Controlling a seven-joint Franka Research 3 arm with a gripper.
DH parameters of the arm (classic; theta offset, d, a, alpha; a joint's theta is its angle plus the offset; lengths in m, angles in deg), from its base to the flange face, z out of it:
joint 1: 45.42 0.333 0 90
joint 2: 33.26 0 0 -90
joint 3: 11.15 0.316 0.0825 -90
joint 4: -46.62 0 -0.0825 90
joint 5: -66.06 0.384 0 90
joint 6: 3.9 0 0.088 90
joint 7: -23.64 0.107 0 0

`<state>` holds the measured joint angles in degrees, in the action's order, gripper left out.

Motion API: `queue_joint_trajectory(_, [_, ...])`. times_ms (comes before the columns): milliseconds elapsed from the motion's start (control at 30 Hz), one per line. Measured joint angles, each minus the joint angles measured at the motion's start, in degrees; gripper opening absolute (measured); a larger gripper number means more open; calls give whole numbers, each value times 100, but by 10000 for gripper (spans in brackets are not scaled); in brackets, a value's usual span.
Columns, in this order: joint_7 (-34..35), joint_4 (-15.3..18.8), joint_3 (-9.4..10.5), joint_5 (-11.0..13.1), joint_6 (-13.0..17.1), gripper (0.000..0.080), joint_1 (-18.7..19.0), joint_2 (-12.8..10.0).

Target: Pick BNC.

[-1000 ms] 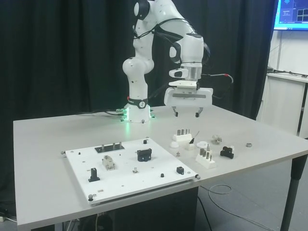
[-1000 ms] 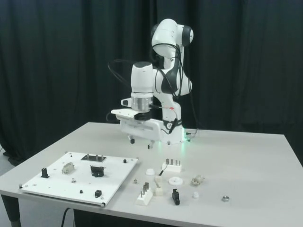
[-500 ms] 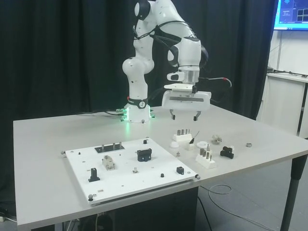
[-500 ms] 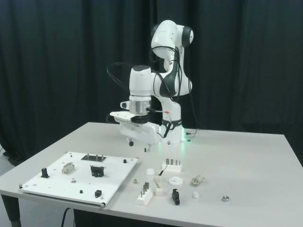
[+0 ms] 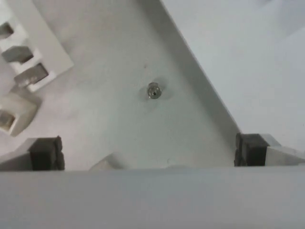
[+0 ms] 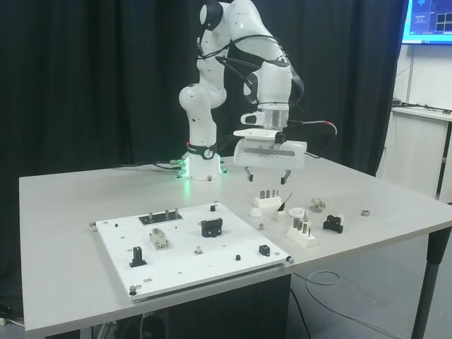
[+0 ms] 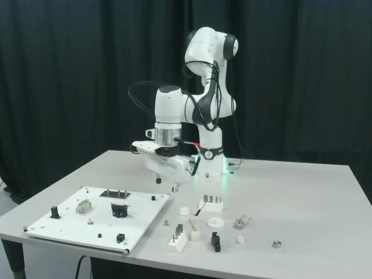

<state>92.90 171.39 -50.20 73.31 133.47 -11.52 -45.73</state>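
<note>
The BNC (image 5: 153,91) is a small round metal connector lying on the grey table just off the white board's edge (image 5: 248,57); it also shows as the BNC (image 6: 260,225) and the BNC (image 7: 166,222) in the room views. My gripper (image 6: 267,178) hangs open well above the table, over the gap between the board and the loose parts. In the wrist view the gripper (image 5: 147,151) has its black fingertips (image 5: 45,153) spread wide with nothing between them, and the connector sits a little ahead of their midline. The second room view places the gripper (image 7: 167,184) above the connector.
A white pin block (image 6: 267,200) stands close beside the connector. Farther right lie a second white block (image 6: 301,232), a white gear (image 6: 296,210), a black part (image 6: 334,223) and a nut (image 6: 366,211). The white board (image 6: 176,247) carries several small fixtures.
The arm has swung the gripper toward the white board and lowered it somewhat. The fingers stay open and no part on the table has moved.
</note>
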Motion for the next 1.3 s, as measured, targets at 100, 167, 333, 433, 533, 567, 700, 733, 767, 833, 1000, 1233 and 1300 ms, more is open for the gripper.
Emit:
queue_joint_trajectory(100, [20,0,2,88,48,800,-31,-69])
queue_joint_trajectory(167, [21,1,4,175,70,800,-50,-117])
queue_joint_trajectory(333, [100,4,4,427,122,800,-88,-243])
queue_joint_trajectory(433, [142,18,6,578,167,800,-100,-318])
queue_joint_trajectory(533, [143,54,15,712,227,800,-107,-386])
queue_joint_trajectory(567, [148,72,20,754,262,800,-108,-405])
queue_joint_trajectory(700, [202,136,32,921,384,800,-110,-482])
queue_joint_trajectory(733, [218,144,34,949,406,800,-110,-503])
queue_joint_trajectory(767, [230,150,36,976,422,800,-111,-525])
queue_joint_trajectory(833, [250,153,41,1028,449,800,-114,-569])
queue_joint_trajectory(1000, [271,153,57,1094,512,800,-117,-676])
queue_joint_trajectory(1233, [362,153,122,1118,616,800,-137,-796])
queue_joint_trajectory(1300, [387,152,159,1118,651,800,-159,-828])
